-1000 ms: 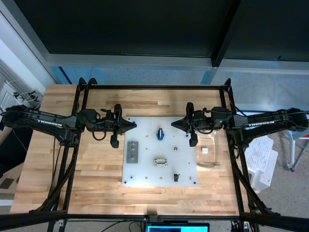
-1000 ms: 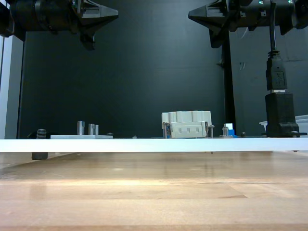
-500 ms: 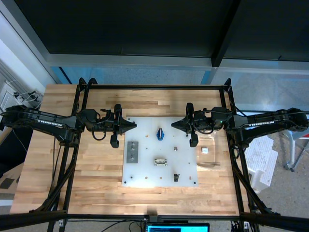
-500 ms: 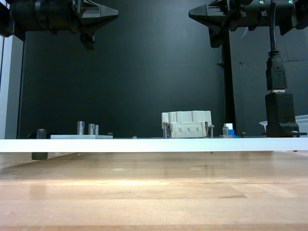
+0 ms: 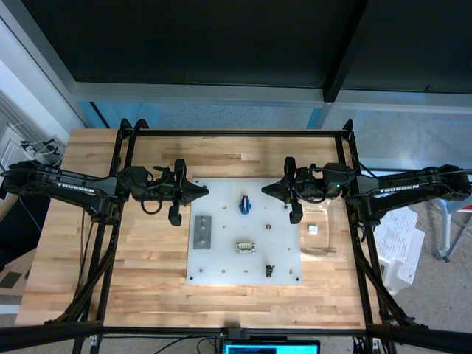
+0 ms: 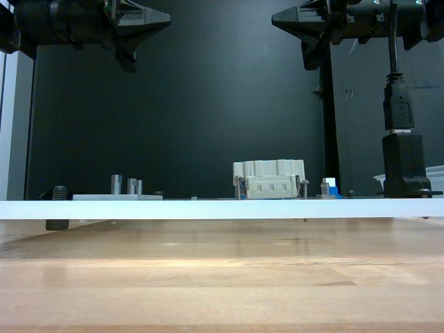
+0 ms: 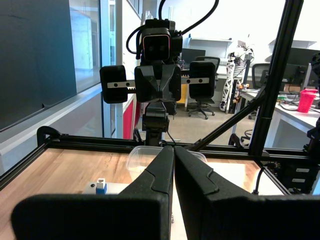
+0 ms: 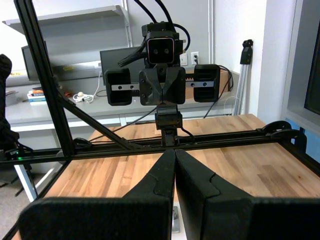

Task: Pick the USB connector and install on taskboard

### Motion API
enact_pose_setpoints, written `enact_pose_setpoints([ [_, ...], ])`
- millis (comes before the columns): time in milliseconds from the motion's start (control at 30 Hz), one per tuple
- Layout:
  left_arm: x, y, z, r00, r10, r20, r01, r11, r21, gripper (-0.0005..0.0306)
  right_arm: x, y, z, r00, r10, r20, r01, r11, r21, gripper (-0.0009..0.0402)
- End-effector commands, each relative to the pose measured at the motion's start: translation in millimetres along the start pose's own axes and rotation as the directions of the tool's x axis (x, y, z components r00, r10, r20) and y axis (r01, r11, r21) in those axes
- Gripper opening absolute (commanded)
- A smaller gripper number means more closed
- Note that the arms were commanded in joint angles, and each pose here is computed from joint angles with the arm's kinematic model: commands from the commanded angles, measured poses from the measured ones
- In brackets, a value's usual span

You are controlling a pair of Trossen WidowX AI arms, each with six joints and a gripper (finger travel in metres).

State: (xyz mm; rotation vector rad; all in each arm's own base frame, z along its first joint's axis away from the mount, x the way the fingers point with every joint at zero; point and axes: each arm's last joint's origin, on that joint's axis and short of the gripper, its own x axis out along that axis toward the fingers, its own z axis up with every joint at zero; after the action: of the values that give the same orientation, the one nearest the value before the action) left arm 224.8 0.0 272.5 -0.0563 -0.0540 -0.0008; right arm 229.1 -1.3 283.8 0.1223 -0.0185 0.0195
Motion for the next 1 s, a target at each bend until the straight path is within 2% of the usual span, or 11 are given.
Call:
enact_pose_setpoints([
  [33,0.0,0.1,0.0,1.000,0.000,0.000,0.000,1.000,0.000,0.0000,0.2,0.1,0.0,1.000,0.001,-0.001,-0.001,1.000,0.003,0.0000],
  [1000,0.0,0.1,0.1,1.000,0.000,0.000,0.000,1.000,0.000,0.0000,0.2,0.0,0.1,1.000,0.000,0.000,0.000,1.000,-0.008,0.0000],
])
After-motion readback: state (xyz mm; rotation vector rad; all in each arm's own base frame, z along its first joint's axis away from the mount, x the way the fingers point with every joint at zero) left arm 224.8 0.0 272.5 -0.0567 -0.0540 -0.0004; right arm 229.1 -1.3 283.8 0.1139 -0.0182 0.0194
